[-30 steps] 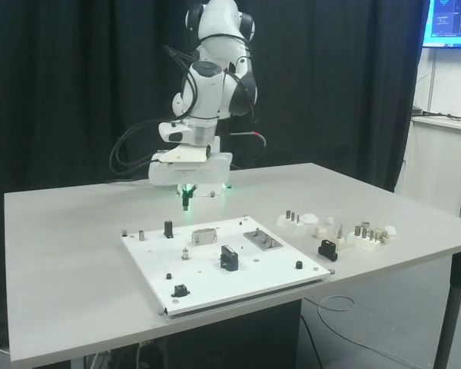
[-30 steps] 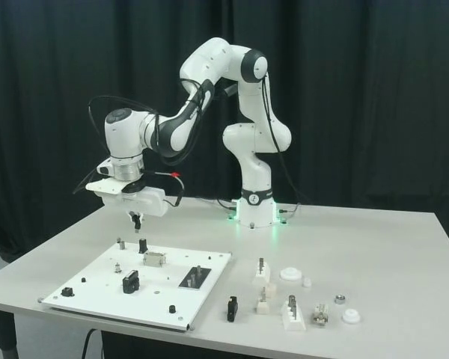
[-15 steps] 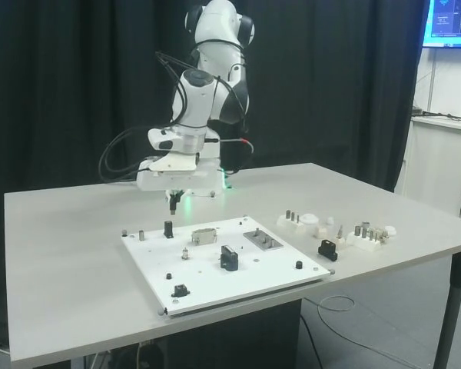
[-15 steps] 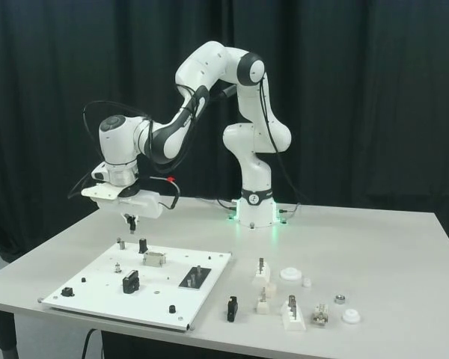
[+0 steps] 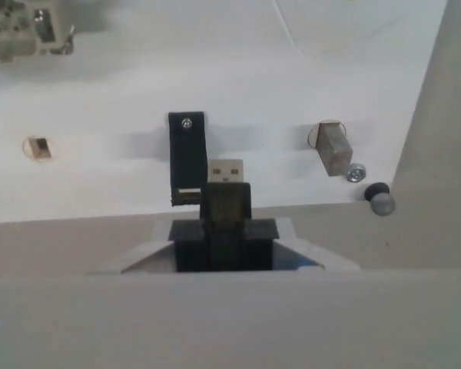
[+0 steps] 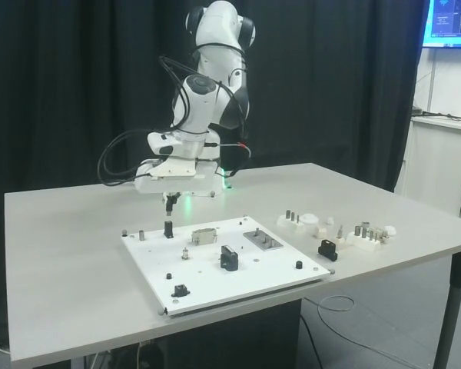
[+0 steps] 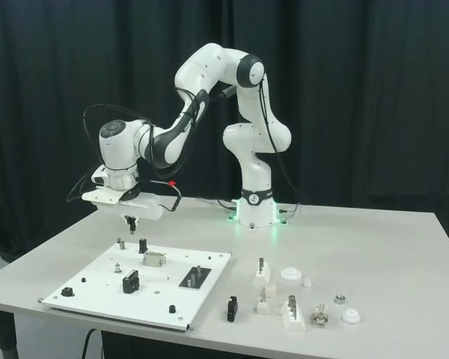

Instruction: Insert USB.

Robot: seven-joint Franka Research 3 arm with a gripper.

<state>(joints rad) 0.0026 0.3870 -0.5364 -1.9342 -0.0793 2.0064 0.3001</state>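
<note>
My gripper hangs above the far left corner of the flat white square board, which lies on the grey table. My black fingers are closed tight on the dark-bodied USB plug with a metal tip, gripping it by the body with the metal tip pointing down, clear of the board.

In the second room view, going left to right, the board carries a small black block near its left corner, a short grey post, and an upright black socket block. My gripper hovers just above and between the post and the socket block. Further right on the board sit a pale metal connector housing, a larger black clamp block and a dark flat plate with pins.

In the wrist view, the plug tip sits just beside the black socket block, apart from it, with the grey post off to the other side.

Right of the board, loose on the table, stand a black bracket and a cluster of white fixtures. My white arm base is bolted at the back of the table.
</note>
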